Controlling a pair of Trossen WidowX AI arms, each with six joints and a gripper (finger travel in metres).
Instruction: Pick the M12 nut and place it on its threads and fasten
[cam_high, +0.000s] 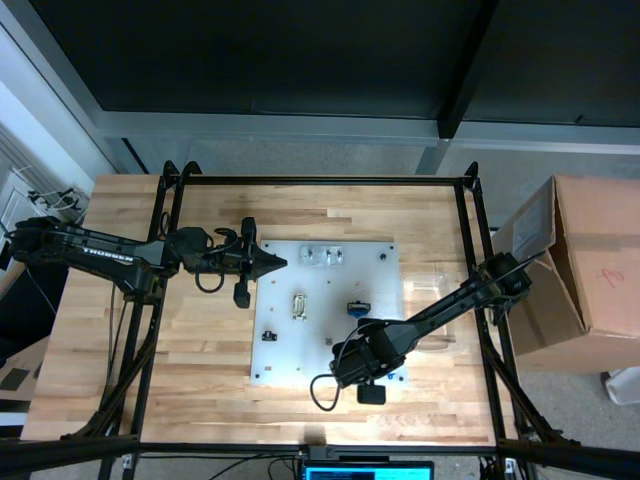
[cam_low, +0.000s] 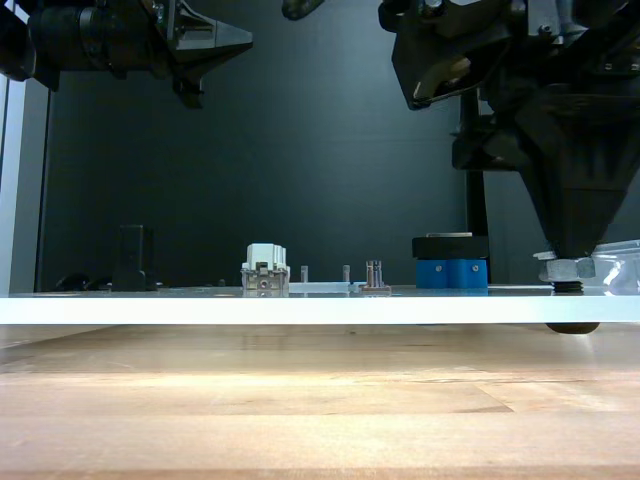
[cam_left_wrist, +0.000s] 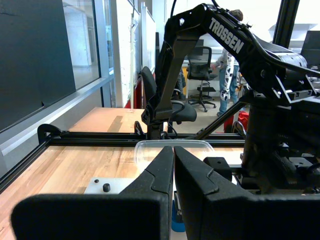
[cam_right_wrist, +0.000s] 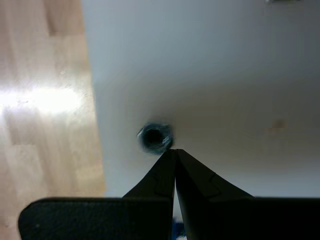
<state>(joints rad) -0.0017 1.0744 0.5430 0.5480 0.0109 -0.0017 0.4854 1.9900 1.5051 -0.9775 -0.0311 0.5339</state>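
Right gripper (cam_right_wrist: 175, 151) has its fingers pressed together on nothing, tips just above the M12 nut (cam_right_wrist: 155, 137); the nut sits on its stud (cam_low: 568, 288), a little black showing beneath; placing looks done, fastening perhaps unfinished; left gripper (cam_left_wrist: 173, 149), fingers likewise together, hangs over the white board's (cam_high: 290, 350) left edge.
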